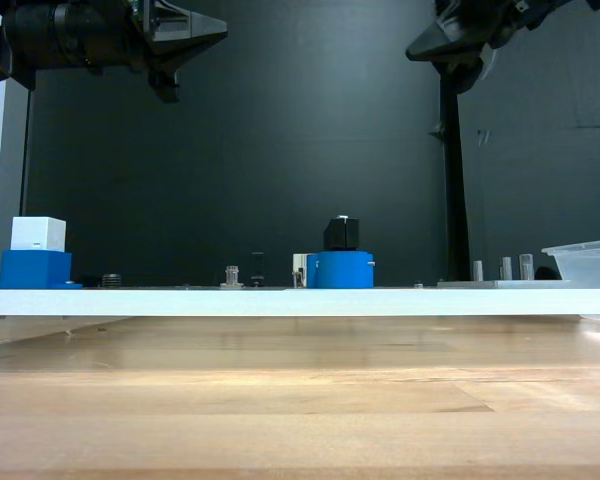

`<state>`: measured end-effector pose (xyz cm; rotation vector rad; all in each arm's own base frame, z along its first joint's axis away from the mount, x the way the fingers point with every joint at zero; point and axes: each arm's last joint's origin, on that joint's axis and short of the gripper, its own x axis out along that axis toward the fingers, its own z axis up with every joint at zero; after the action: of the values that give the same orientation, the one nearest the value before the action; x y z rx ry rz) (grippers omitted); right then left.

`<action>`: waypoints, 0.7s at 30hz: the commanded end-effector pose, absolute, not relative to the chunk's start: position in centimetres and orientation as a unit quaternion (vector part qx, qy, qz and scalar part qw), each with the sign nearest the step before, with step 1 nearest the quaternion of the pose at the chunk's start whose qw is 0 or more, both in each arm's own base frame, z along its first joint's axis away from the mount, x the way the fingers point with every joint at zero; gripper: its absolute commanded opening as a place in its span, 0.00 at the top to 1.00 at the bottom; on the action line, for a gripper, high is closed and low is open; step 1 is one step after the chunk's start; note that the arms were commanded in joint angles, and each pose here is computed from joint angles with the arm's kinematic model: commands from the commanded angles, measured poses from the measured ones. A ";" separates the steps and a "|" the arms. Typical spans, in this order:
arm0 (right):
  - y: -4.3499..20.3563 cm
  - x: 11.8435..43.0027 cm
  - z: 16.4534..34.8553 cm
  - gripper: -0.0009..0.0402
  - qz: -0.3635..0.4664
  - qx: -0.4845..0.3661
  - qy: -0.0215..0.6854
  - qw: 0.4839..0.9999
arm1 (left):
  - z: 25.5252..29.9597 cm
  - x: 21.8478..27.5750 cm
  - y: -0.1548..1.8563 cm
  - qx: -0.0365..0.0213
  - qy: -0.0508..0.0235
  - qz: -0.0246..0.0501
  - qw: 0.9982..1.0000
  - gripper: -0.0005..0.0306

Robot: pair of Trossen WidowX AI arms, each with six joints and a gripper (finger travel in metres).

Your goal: Pick the 16mm cylinder and place it in the taskboard

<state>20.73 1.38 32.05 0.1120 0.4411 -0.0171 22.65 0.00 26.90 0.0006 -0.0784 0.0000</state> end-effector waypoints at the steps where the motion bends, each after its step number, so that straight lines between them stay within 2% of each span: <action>1: 1.4 20.3 32.2 0.98 -0.010 0.056 0.256 0.965 | 26.90 22.65 0.00 0.000 -0.039 0.000 0.999 0.98; 12: 1.8 18.4 31.4 0.98 -0.017 0.064 0.381 0.922 | 26.90 22.65 0.00 0.000 -0.039 0.000 0.999 0.98; 21: 2.8 17.0 30.9 0.98 -0.012 0.069 0.457 0.887 | 26.90 22.65 0.00 0.000 -0.039 0.000 0.999 0.98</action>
<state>17.20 2.74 30.98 0.1427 0.9222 -0.0226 22.65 0.00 26.90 0.0006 -0.0788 0.0000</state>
